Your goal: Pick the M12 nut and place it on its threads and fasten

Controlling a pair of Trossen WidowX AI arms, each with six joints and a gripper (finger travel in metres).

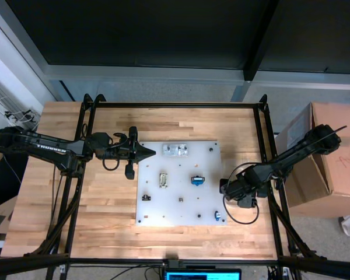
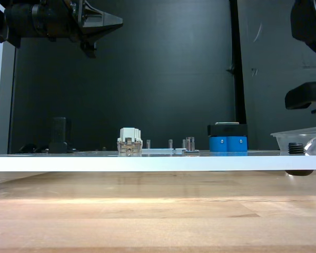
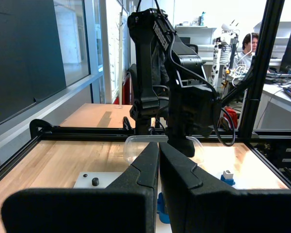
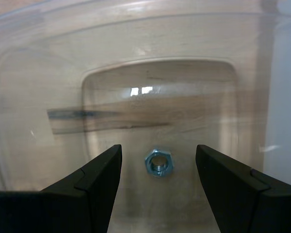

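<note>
Nut [image 4: 158, 162], silver hex, probably loose in tray [image 4: 39, 73], right hand [image 4: 158, 145] spread astride, left hand [image 3: 158, 145] closed aloft

Only 1 brand legible: "TROSSEN", white caps, on my left arm [image 1: 49, 150], left-centre of the high view, on the link behind my left gripper [image 1: 152, 153], which is at the white board's [image 1: 175, 195] far left edge. Same word runs along my right arm [image 3: 161, 38] in the left wrist view. My right gripper [image 1: 223, 187] sits just off the board's right edge. Red scrawl on cardboard box [image 1: 329, 160], right of frame, maybe "A", can't tell.
</note>
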